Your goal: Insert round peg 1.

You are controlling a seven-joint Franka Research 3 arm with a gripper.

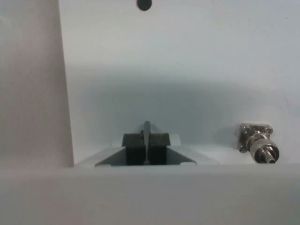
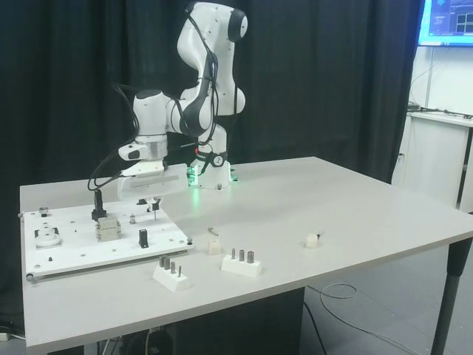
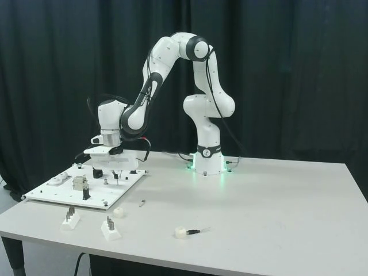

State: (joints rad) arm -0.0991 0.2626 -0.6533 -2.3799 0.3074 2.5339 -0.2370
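Wrist view: the gripper [image 1: 146, 149] hangs over the flat white board [image 1: 187, 70], its two black fingers [image 1: 133, 147] pressed against a thin grey round peg [image 1: 146, 140] — a slim, smooth metal rod that stands upright between them, its tip showing above the pads. Near it on the board sits a shiny metal connector [image 1: 258, 144] with a square flanged base and a threaded round barrel. A small dark round hole [image 1: 144, 4] marks the board well apart from the fingers. The board's straight edge meets the matt grey surface [image 1: 28, 84] alongside.

In the first room view the white arm [image 2: 199, 89], smooth and rounded at its joints, bends down to the board [image 2: 103, 240], and the gripper [image 2: 155, 207] holds the peg [image 2: 156, 212] just above the plate, near the board's far edge. On the board stand a blocky grey metal fixture [image 2: 108, 229], a short black post [image 2: 142, 237] and a white round disc [image 2: 49, 235]. In front of the board, on the grey surface [image 2: 355, 214], lie two white blocks [image 2: 241, 265] holding upright grey pegs, a small white cube [image 2: 214, 247], a loose thin pin [image 2: 213, 232] and a small white rounded piece [image 2: 312, 239].

The second room view shows the same arm [image 3: 195, 86] reaching from its base, ringed with green light [image 3: 207, 171], to the board [image 3: 86, 184] — the gripper [image 3: 115, 172] sits low over it.
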